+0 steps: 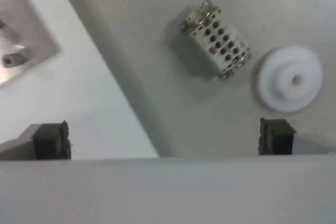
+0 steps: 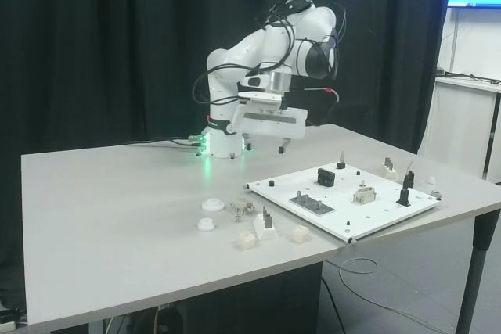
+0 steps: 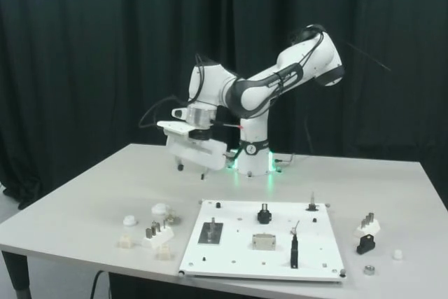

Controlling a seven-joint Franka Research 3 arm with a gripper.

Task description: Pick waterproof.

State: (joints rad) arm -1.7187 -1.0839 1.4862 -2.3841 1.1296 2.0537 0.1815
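1. Claw [image 1: 164,139] hangs high above the desk [image 2: 109,193], its two black fingertips [image 1: 51,141] spread wide with nothing between them; in both room views the white arm [image 3: 280,78] is folded so that the hand sits over the near edge of the white assembly board [image 2: 391,213], well clear of every part.
2. Waterproof connector is, by my judgement, the multi-pin block [image 1: 216,39] lying on the bare desk just off the board's edge; the wrist view shows it askew to the line between the fingers, its face of dark pin holes turned upward, metal clips at both ends; lying flat and free like this, it offers its long sides to a grasp from above.
3. White flanged disc [image 1: 290,78] lies just beside the connector, not touching as far as I can tell; it is the nearest thing that a descending finger could strike.
4. Other loose pieces share that patch of desk: a second white round piece [image 2: 206,224], a small white block [image 2: 246,241], another [image 2: 299,233], and a white holder with upright grey pins [image 2: 266,228]; all lie apart from the connector.
5. Board corner reaches under one fingertip in the wrist view, with a grey metal plate [image 1: 21,30] fixed on it; a descent would, I judge, need shifting toward the connector and a turn of the wrist to match its slant.
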